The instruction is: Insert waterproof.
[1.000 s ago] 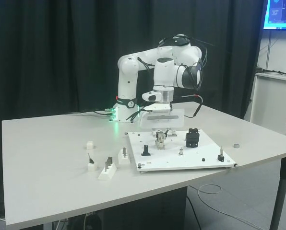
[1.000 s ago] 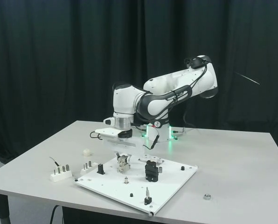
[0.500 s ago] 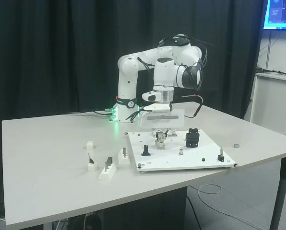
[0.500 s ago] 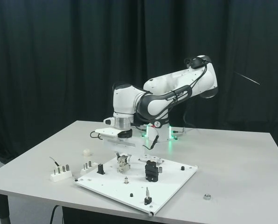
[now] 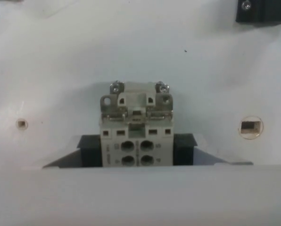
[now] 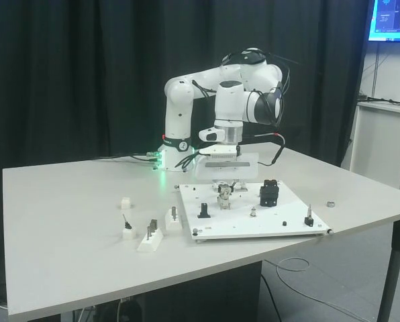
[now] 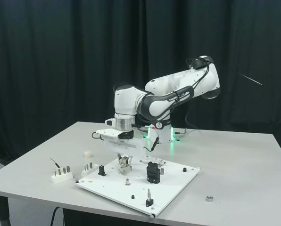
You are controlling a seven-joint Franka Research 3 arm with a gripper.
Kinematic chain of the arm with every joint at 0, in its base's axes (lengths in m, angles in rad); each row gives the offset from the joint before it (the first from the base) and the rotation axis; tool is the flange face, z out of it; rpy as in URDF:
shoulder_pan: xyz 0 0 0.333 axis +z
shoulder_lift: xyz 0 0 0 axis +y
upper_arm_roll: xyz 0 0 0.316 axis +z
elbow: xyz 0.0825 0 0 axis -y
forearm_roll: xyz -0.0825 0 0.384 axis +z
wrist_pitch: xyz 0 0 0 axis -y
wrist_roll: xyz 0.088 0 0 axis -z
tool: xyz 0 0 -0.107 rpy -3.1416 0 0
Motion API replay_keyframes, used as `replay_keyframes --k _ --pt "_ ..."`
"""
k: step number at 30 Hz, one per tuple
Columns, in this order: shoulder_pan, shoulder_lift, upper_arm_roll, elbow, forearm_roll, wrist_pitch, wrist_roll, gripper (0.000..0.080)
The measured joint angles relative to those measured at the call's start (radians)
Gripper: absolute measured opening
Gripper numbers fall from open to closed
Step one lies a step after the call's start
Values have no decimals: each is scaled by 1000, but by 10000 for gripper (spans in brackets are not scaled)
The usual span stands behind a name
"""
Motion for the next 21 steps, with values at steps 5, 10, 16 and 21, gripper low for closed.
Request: replay_keyframes --k 5,10,16,21 --pt "0 0 0 0 0 0 15 310" --pt "0 0 0 0 0 0 22 310" --pt "0 0 0 1 -1 0 -5 310" --pt "0 0 0 1 -1 0 -49 310"
